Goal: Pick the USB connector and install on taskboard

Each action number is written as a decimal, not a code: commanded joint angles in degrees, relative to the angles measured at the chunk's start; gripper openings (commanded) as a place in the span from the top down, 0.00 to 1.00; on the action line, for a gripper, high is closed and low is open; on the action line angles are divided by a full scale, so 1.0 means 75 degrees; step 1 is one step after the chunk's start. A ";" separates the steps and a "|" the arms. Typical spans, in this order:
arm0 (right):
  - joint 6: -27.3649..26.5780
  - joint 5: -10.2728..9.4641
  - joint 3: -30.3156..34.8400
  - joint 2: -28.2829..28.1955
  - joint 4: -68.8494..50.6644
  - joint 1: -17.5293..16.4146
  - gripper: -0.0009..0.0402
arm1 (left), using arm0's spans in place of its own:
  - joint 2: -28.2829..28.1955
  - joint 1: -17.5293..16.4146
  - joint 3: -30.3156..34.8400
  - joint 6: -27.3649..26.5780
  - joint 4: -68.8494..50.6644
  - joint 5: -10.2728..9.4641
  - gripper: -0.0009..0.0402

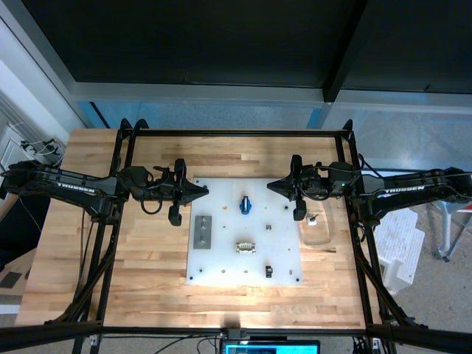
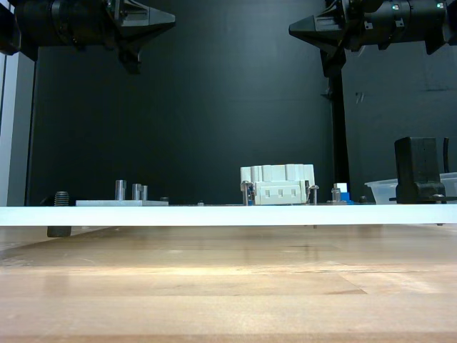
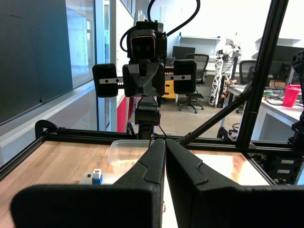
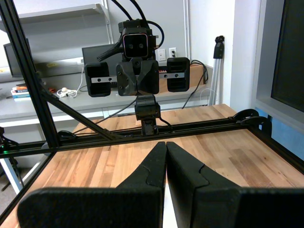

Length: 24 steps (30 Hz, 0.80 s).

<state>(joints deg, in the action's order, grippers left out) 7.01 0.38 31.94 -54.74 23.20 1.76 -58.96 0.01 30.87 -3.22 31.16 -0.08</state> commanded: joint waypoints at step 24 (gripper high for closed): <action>-0.0003 0.0003 0.0026 -0.0003 0.0105 -0.0003 0.98 | 0.0000 -0.0003 0.0000 0.0000 0.0003 0.0003 0.98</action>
<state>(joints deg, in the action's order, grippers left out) 7.01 0.38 31.94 -54.76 23.70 1.74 -58.96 0.01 30.87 -3.22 31.16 -0.08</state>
